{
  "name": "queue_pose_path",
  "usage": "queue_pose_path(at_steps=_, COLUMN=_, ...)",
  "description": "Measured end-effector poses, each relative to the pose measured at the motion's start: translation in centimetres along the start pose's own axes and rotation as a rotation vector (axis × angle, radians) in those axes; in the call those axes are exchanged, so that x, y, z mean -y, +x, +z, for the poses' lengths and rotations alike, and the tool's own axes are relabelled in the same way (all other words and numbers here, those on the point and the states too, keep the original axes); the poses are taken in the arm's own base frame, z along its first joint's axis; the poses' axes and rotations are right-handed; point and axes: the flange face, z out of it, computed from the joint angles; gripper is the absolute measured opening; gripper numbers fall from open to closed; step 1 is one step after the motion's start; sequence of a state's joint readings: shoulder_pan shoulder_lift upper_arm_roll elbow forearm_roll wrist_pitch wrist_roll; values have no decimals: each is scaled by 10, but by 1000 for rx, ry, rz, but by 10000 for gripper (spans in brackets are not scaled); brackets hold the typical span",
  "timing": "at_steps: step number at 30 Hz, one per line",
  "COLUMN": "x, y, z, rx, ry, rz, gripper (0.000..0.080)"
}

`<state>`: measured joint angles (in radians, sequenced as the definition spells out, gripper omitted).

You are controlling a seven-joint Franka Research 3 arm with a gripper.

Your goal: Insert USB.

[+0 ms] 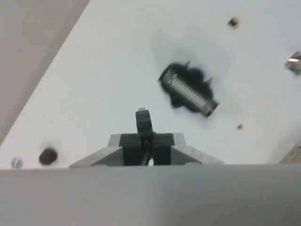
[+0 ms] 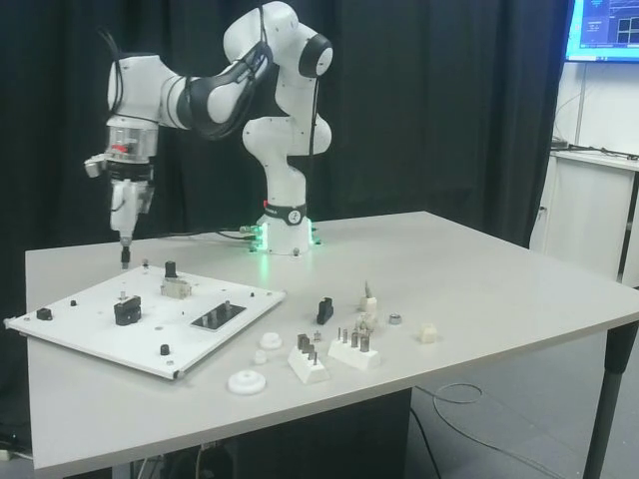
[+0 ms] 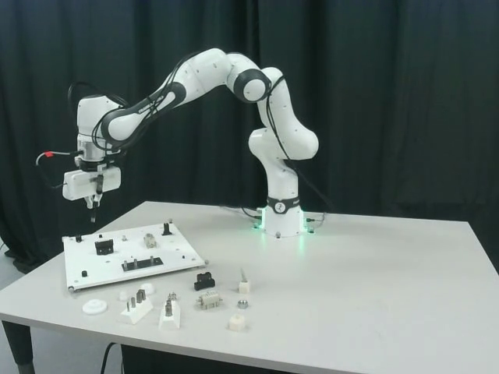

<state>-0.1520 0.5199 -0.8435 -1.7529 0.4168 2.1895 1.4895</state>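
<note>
My gripper point(image 1: 146, 141) is shut on a small black USB plug point(image 1: 143, 122), whose tip pokes out past the fingers. In the wrist view a black socket block with a metal insert point(image 1: 188, 92) sits on the white board point(image 1: 108, 70), a little ahead of the plug and off to one side. From the first room view the gripper point(image 2: 124, 239) hangs well above the far left part of the board point(image 2: 90, 329), with the plug point(image 2: 124, 261) pointing down. The black block point(image 2: 127, 312) lies below it, nearer the front. In the second room view the gripper point(image 3: 92, 204) is above the board's back left corner.
The board also carries a black peg point(image 2: 170, 268), a grey part point(image 2: 177, 289) and a black slotted plate point(image 2: 218, 317). Loose on the grey table to its right lie a white gear point(image 2: 245, 380), white blocks with pins point(image 2: 309, 361) and a black connector point(image 2: 325, 310).
</note>
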Motion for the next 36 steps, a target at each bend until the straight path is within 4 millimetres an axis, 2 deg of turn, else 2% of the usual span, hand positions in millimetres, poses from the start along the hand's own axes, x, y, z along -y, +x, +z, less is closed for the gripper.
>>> queue_pose_path(at_steps=6, x=3, y=25, z=5, rx=-9, ry=-11, rz=103, gripper=45)
queue_pose_path(at_steps=13, x=1, y=45, z=10, rx=-14, ry=-47, rz=176, gripper=45)
queue_pose_path(at_steps=29, x=-9, y=76, z=5, rx=-16, ry=-145, rz=301, gripper=45)
queue_pose_path(at_steps=36, x=-21, y=87, z=7, rx=-8, ry=-210, rz=331, gripper=45)
